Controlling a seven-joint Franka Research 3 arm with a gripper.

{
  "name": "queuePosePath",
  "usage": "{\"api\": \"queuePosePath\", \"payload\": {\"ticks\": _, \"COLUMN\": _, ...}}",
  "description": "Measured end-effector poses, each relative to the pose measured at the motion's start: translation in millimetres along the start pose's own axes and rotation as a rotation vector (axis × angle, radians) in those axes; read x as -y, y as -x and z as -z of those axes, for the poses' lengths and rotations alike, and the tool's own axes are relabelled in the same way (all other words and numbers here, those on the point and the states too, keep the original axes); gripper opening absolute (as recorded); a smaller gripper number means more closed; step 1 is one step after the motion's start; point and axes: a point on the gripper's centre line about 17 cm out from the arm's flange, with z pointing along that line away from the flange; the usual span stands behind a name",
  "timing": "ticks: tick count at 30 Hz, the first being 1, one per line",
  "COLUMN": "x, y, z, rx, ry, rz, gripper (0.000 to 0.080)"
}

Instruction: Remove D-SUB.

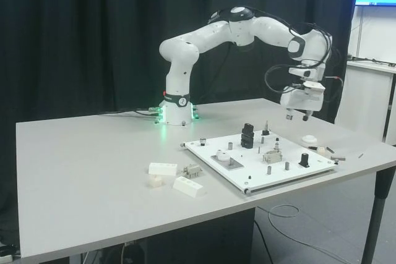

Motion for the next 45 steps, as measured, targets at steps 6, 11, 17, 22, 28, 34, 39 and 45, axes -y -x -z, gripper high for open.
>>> {"api": "queuePosePath", "payload": {"ticks": 6, "x": -42, "y": 20, "z": -3.9, "rx": 0.019, "ry": 0.007, "rz": 0.004, "gripper": 0.08}}
{"api": "queuePosePath", "payload": {"ticks": 11, "x": -75, "y": 34, "z": -6.4, "rx": 0.022, "ry": 0.006, "rz": 0.007, "gripper": 0.08}}
{"api": "queuePosePath", "payload": {"ticks": 17, "x": -107, "y": 43, "z": -10.8, "rx": 0.01, "ry": 0.001, "rz": 0.008, "gripper": 0.08}}
{"api": "queuePosePath", "payload": {"ticks": 22, "x": -126, "y": 46, "z": -17.0, "rx": -0.007, "ry": -0.012, "rz": 0.004, "gripper": 0.08}}
{"api": "queuePosePath", "payload": {"ticks": 28, "x": -142, "y": 53, "z": -28.5, "rx": -0.016, "ry": -0.035, "rz": 0.006, "gripper": 0.08}}
{"api": "queuePosePath", "payload": {"ticks": 34, "x": -151, "y": 61, "z": -40.6, "rx": -0.021, "ry": -0.057, "rz": 0.011, "gripper": 0.08}}
{"api": "queuePosePath", "payload": {"ticks": 39, "x": -153, "y": 67, "z": -50.7, "rx": -0.022, "ry": -0.078, "rz": 0.008, "gripper": 0.08}}
{"api": "queuePosePath", "payload": {"ticks": 45, "x": -151, "y": 71, "z": -60.8, "rx": -0.022, "ry": -0.094, "rz": 0.006, "gripper": 0.08}}
